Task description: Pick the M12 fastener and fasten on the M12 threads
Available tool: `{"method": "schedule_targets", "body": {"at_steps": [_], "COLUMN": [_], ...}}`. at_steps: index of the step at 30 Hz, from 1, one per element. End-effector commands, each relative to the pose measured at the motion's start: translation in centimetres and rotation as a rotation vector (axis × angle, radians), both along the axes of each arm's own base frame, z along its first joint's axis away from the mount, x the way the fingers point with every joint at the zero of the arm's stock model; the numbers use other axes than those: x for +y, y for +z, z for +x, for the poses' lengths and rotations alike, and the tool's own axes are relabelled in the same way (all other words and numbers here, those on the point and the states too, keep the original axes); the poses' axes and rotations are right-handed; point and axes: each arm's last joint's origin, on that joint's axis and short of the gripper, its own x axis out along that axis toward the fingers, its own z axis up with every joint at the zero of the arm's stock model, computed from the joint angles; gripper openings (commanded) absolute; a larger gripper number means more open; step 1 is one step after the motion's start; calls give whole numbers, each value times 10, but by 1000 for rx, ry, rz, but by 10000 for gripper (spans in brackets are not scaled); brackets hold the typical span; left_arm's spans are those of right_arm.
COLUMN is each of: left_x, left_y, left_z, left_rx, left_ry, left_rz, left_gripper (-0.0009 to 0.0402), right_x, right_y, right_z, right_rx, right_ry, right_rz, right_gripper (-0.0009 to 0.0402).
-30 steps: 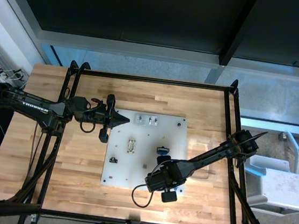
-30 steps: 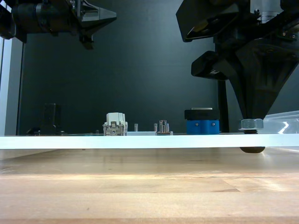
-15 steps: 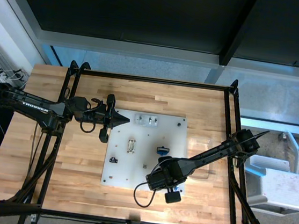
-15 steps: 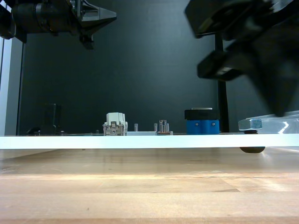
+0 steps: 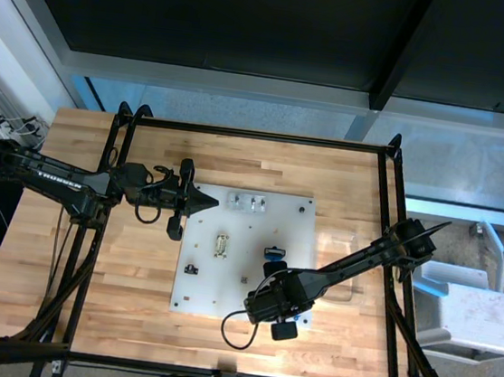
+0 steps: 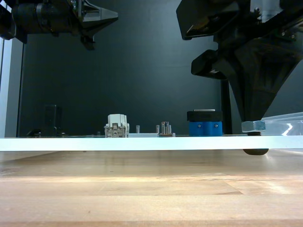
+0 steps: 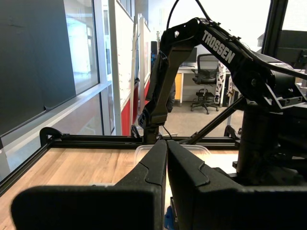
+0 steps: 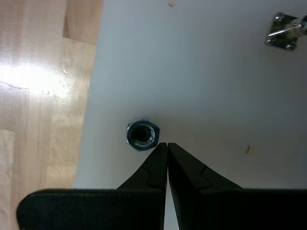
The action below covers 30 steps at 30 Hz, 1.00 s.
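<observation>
The silver M12 nut [image 6: 254, 126] sits on top of its short black stud [image 6: 256, 133] near the white board's [image 6: 142, 143] near right edge. In the right wrist view the nut [image 8: 142, 134] lies on the board just beside my right gripper [image 8: 167, 144], which points straight down. Its fingers are shut together with nothing between them. In the low view its tips [image 6: 250, 118] hang just above the nut. The high view hides the nut under the right wrist [image 5: 274, 302]. My left gripper [image 5: 210, 202] hovers shut and empty at the board's far left edge.
A blue connector [image 6: 204, 124] and a beige connector block [image 6: 116, 126] stand mid-board, with small posts between them. A clear tray [image 6: 289, 124] lies behind the stud, right of the board. Black frame rails edge the wooden table.
The right gripper swung up and to the right half a second ago, then came back down over the nut. The nut stayed on its stud. The left arm has not moved.
</observation>
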Motion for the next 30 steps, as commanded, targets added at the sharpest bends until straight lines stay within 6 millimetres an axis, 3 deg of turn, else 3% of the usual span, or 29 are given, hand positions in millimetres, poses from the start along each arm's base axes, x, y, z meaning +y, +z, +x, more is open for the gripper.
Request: {"method": "schedule_targets", "body": {"at_steps": [1,7,17,30], "left_x": [0,0,0,0], "left_y": [0,0,0,0], "left_z": [0,0,0,0], "left_rx": [0,0,0,0], "left_ry": [0,0,0,0], "left_rz": [0,0,0,0], "left_gripper": [0,0,0,0], "right_x": [0,5,-3,-4], "right_y": [-1,1,4,0], "right_z": [0,-11,-10,4], "right_rx": [2,188,99,-20], "right_ry": [1,162,55,-28], "right_rz": [1,234,24,5], "right_gripper": [0,0,0,0]}}
